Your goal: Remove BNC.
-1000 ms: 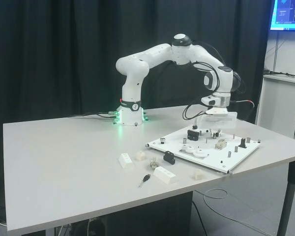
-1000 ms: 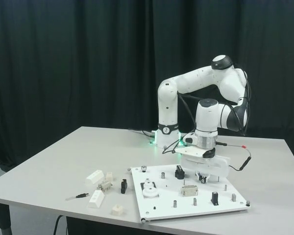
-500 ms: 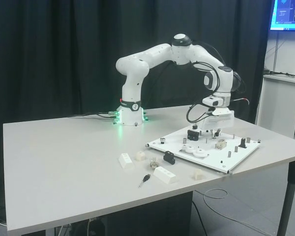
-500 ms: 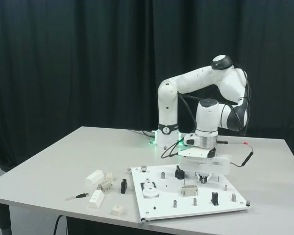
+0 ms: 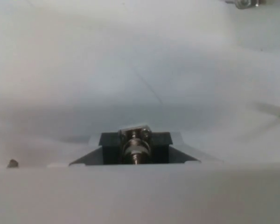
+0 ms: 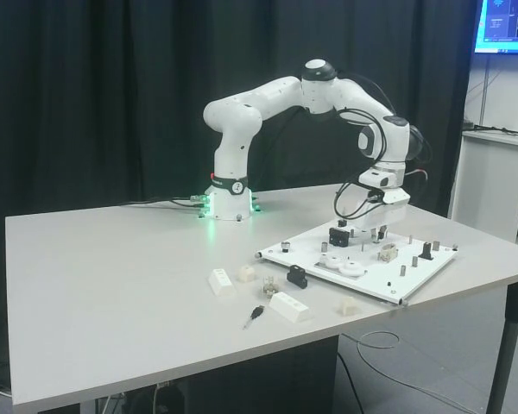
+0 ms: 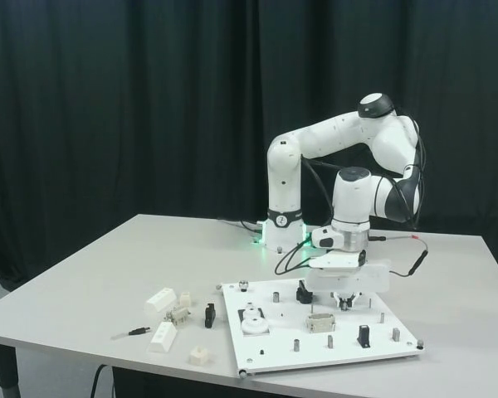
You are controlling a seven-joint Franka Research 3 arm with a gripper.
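Gripper (image 7: pixel 346 300) low over white board (image 7: pixel 270 352), centred on BNC (image 5: pixel 136 147) for straight grasp; jaws apparently around connector, clenched or not: cannot tell.

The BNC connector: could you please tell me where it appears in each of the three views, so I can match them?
Wrist view: the BNC connector stands low in the middle, on its black mount.
First room view: directly under the gripper, on the white board; too small to make out itself.
Second room view: likewise under the gripper, hidden by it.
Shared landmark: the white board.
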